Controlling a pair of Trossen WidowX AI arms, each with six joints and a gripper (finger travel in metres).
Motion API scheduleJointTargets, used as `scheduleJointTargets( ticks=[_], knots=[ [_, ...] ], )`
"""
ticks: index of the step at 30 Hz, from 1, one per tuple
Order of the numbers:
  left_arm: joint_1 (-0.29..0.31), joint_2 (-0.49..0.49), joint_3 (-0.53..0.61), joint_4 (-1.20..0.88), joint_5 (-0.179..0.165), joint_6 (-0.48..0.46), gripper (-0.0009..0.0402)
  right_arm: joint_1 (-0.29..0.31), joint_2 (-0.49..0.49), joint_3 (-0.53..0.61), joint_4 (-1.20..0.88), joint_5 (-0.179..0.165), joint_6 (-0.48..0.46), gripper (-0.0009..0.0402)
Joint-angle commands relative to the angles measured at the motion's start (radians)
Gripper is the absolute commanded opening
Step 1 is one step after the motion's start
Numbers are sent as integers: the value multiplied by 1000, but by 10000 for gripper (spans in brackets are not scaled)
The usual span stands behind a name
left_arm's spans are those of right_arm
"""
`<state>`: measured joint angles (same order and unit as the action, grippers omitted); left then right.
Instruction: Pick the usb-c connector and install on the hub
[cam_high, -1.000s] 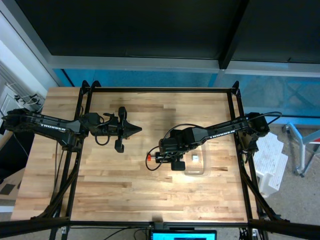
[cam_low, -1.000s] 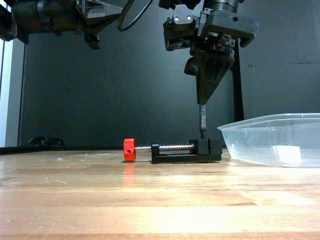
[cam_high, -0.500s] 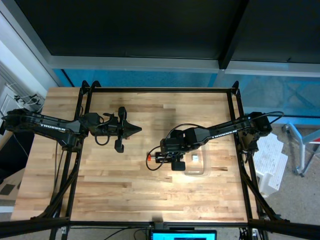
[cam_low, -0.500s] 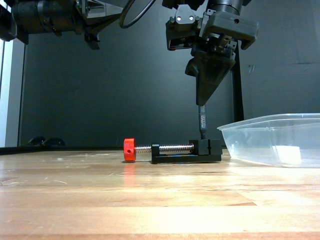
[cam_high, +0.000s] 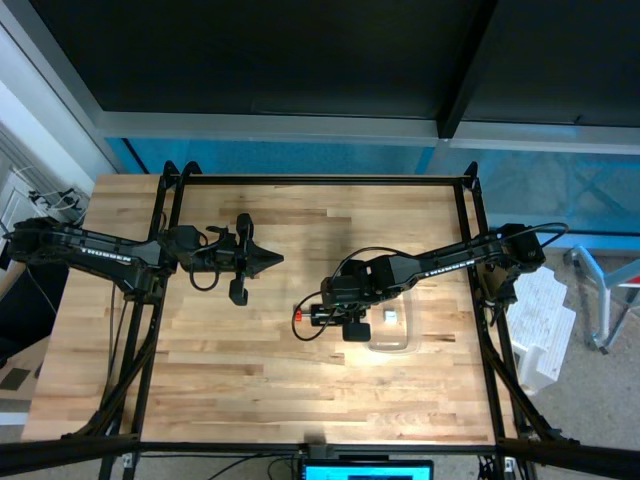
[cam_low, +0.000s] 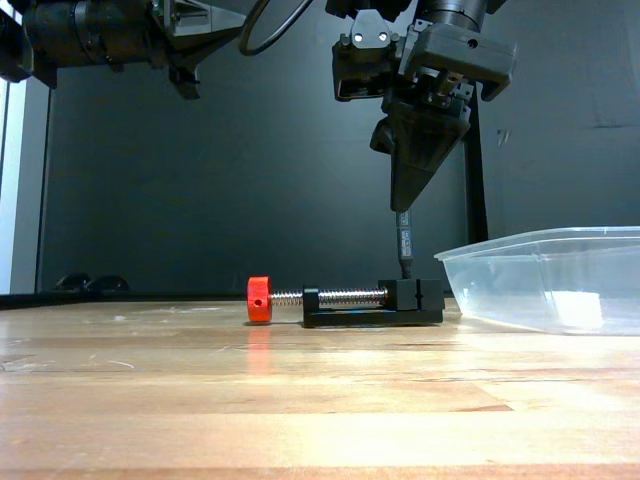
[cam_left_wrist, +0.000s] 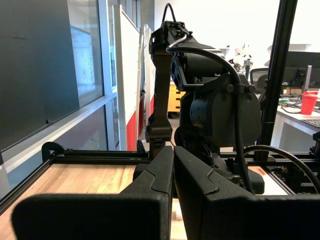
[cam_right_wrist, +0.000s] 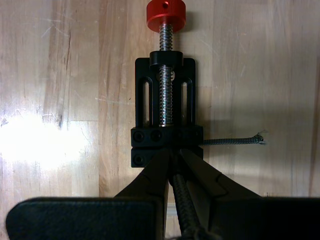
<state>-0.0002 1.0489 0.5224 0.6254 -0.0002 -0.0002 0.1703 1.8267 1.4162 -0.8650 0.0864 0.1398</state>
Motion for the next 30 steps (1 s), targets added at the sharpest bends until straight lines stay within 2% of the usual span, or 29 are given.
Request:
scheduleJointTargets(
  ticks=[1, 5, 14, 30],
  knots=[
    [0, 0, 0, 0, 0, 0, 0, 0, -5, -2, -3, 0, 0, 0],
    [0, 0, 0, 0, 0, 0, 0, 0, -10, -2, 1, -1, -12, 10],
    [0, 0, 0, 0, 0, 0, 0, 0, -26, -2, 4, 0, -10, 93],
    [0, 0, 0, 0, 0, 0, 0, 0, -117, -2, -76, -3, 4, 187]
  ],
)
